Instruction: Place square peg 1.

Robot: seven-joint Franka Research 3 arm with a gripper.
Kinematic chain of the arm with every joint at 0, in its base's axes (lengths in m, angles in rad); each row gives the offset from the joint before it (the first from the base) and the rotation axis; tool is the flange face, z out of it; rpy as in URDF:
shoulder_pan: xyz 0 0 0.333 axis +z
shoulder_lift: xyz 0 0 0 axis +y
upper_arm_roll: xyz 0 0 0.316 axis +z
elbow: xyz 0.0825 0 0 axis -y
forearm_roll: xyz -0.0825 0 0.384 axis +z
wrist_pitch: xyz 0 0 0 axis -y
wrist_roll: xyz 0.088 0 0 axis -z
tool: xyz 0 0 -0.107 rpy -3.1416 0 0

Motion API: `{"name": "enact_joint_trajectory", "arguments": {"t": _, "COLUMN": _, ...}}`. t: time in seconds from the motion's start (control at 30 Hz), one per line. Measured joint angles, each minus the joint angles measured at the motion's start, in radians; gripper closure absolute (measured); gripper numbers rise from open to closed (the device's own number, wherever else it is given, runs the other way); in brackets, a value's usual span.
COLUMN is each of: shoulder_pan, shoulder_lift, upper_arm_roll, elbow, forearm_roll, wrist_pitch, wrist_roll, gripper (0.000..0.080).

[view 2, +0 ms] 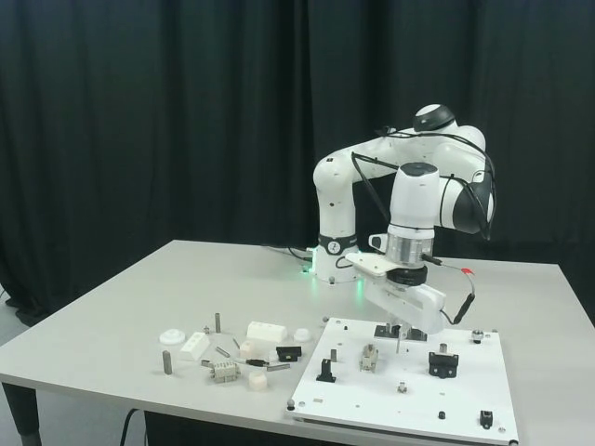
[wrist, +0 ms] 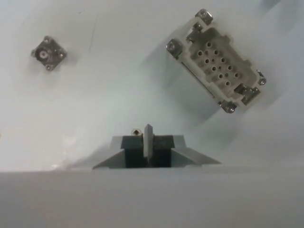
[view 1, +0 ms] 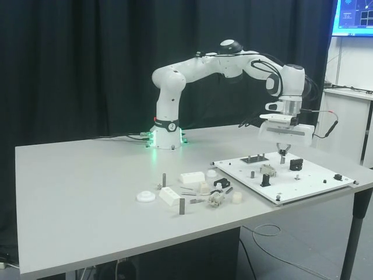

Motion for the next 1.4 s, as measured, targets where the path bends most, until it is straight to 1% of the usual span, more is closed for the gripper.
{"name": "enact_joint_trajectory", "arguments": {"t": 0.8, "shoulder_pan": 0.000, "shoulder_lift": 0.000, "upper_arm_roll": -0.008, "elbow": -0.001, "forearm_roll": -0.008, "wrist_pitch": 0.000, "wrist_roll": 0.000, "gripper": 0.0767}}
{"name": "enact_joint_trajectory", "arguments": {"t": 1.07, "shoulder_pan": 0.000, "shoulder_lift": 0.000, "upper_arm_roll": -0.012, "elbow": -0.001, "forearm_roll": -0.016, "wrist_pitch": 0.001, "wrist_roll": 0.000, "gripper": 0.0767}}
{"name": "enact_joint_trajectory", "arguments": {"t": 1.27, "shoulder_pan": -0.001, "shoulder_lift": 0.000, "upper_arm_roll": -0.021, "elbow": -0.003, "forearm_roll": -0.042, "wrist_pitch": 0.005, "wrist_roll": 0.000, "gripper": 0.0768}}
{"name": "enact_joint_trajectory", "arguments": {"t": 1.4, "shoulder_pan": -0.006, "shoulder_lift": 0.000, "upper_arm_roll": -0.026, "elbow": -0.007, "forearm_roll": -0.067, "wrist_pitch": 0.014, "wrist_roll": -0.001, "gripper": 0.0768}}
